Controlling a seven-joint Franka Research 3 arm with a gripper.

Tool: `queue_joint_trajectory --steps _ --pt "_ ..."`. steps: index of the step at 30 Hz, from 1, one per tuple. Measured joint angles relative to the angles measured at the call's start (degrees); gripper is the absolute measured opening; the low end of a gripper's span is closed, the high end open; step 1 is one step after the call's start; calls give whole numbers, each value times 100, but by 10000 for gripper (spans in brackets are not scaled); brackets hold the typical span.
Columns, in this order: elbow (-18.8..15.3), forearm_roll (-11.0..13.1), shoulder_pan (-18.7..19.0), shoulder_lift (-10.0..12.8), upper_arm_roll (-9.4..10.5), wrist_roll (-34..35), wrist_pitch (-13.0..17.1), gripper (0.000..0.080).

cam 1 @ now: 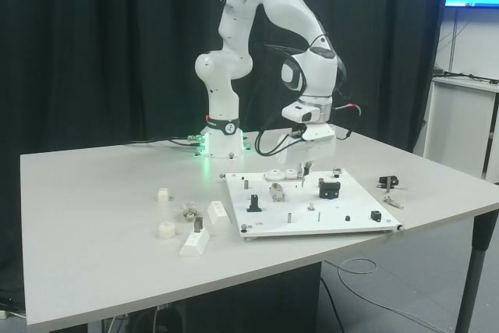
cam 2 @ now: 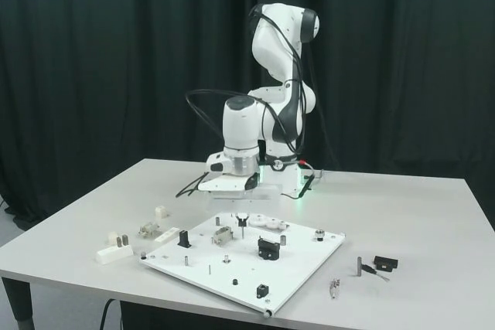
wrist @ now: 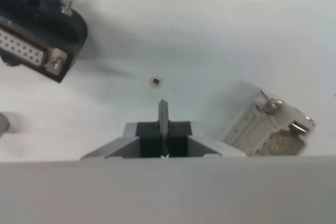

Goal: Place square peg 1.

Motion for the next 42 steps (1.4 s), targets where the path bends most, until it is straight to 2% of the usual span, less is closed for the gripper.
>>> queue_joint_trajectory --steps 9,42 --pt "2 -130 0 -133 -7 71 -24 26" --pt "17 -209 -8 -131 -22 72 81 22"
